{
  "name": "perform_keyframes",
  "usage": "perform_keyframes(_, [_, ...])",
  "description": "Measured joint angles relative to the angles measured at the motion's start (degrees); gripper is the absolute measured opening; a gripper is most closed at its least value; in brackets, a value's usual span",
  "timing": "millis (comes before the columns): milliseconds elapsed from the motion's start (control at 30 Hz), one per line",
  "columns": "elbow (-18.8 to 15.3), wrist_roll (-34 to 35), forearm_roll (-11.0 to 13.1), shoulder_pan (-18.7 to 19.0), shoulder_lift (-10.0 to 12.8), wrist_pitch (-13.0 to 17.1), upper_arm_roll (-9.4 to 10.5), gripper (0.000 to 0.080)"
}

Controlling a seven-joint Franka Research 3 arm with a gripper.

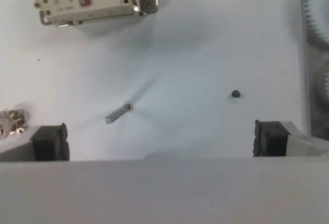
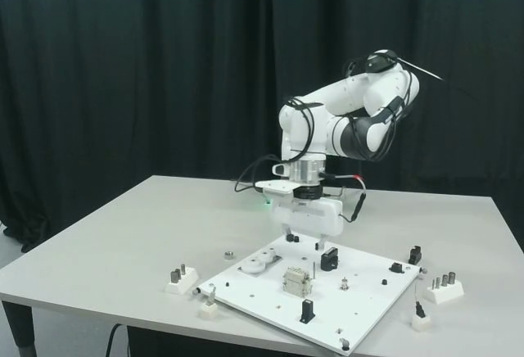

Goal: Insert square peg 1.

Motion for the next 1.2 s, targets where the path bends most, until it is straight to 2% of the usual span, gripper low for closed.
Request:
perform_keyframes(900, [-0.5,-1.1,0.1,-2.3,0.0,-5.3,-2.09,0.0800])
perform_keyframes(1200, [-0.6,-0.1,1.7,-4.1,0.0,-8.7,-3.23,0.0800])
